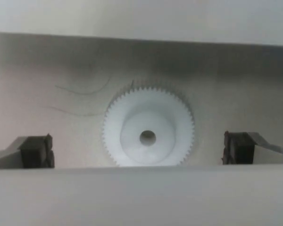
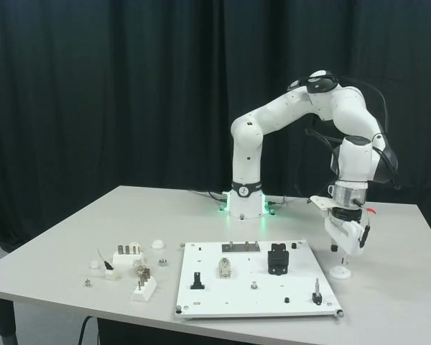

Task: Pick large gear.

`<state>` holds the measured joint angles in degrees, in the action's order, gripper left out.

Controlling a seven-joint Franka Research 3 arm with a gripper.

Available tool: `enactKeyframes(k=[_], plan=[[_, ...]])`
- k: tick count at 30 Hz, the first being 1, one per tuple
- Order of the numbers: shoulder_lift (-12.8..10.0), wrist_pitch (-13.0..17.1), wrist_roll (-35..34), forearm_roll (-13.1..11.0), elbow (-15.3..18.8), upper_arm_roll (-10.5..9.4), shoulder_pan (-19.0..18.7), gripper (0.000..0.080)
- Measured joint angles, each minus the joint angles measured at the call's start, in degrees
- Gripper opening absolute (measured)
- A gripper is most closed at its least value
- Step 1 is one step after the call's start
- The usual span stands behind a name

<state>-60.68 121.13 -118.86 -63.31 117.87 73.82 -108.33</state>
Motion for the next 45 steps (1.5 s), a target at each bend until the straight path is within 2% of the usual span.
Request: enactKeyframes(k=[21, 33, 39, 40, 44, 45], plan=[[-4.1, 2.2, 0.1, -4.2, -0.1, -2.34, 0.0, 0.08], [-4.4, 2.3, 1.1, -5.4, -0.2, -3.37, 0.4, 0.08], [-4.4, 3.3, 1.2, -6.1, -0.2, -4.27, 0.8, 0.08], [-4.4, 3.5, 1.2, -6.1, -0.2, -4.42, 0.9, 0.0765], [-4.4, 3.8, 1.2, -6.1, -0.3, -4.76, 1.1, 0.0765], [-4.4, 4.1, 1.2, -6.1, -0.3, -4.73, 1.1, 0.0604]])
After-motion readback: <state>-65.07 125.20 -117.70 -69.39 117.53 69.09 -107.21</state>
